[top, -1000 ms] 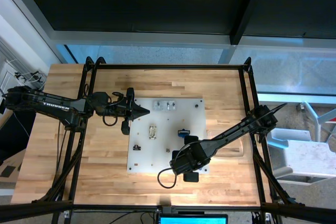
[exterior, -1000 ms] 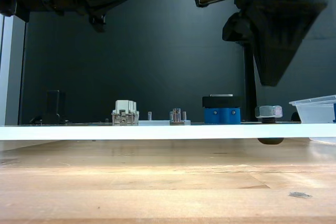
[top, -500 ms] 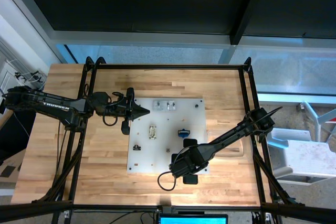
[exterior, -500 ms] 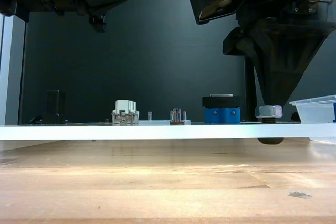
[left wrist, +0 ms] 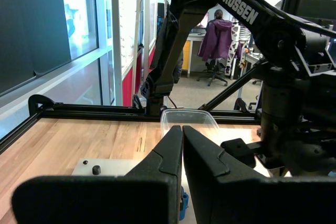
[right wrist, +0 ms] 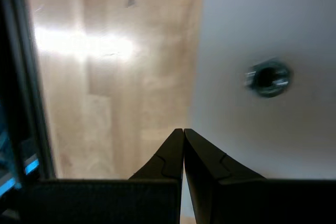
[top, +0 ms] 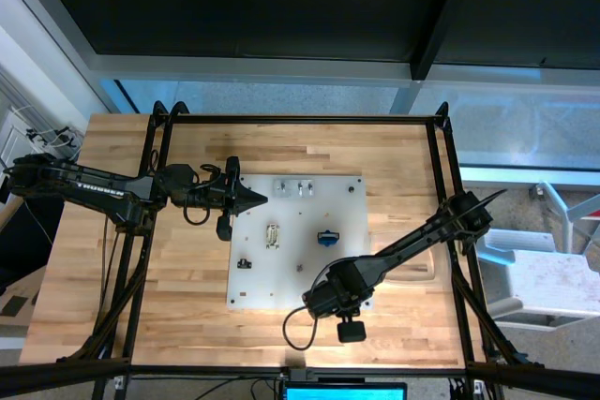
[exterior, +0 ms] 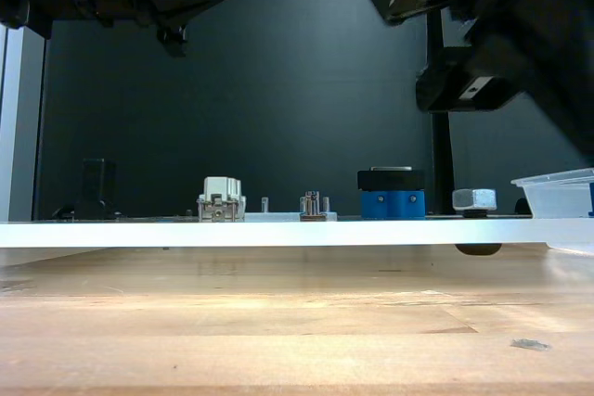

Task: Pick the M12 fastener and fasten on the M12 threads

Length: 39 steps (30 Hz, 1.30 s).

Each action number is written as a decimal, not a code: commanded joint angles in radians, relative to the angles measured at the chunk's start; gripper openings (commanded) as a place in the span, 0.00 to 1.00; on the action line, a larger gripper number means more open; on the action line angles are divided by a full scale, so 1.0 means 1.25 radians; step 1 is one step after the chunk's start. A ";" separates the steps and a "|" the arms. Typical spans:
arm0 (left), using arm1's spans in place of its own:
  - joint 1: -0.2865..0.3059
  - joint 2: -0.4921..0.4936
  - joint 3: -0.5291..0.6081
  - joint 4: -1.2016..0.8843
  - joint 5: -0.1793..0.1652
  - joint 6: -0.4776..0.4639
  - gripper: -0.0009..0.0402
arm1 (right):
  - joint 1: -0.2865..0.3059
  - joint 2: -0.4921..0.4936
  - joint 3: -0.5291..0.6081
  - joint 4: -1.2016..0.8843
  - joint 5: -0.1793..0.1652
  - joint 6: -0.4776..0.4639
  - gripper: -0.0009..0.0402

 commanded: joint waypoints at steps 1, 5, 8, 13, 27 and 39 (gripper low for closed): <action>0.000 0.000 0.000 0.000 0.000 0.000 0.02 | 0.001 -0.008 0.001 -0.007 0.059 0.009 0.02; 0.000 0.000 0.000 0.000 0.000 0.000 0.02 | -0.003 -0.020 0.001 -0.027 0.154 0.034 0.02; 0.000 0.000 0.000 0.000 0.000 0.000 0.02 | -0.007 -0.024 0.000 -0.029 0.214 0.052 0.02; 0.000 0.000 0.000 0.000 0.000 0.000 0.02 | -0.008 -0.024 -0.020 0.001 0.237 0.072 0.02; 0.000 0.000 0.000 0.000 0.000 0.000 0.02 | -0.008 -0.017 -0.043 0.059 0.112 0.081 0.02; 0.000 0.000 0.000 0.000 0.000 0.000 0.02 | -0.008 -0.027 -0.043 0.044 0.091 0.070 0.02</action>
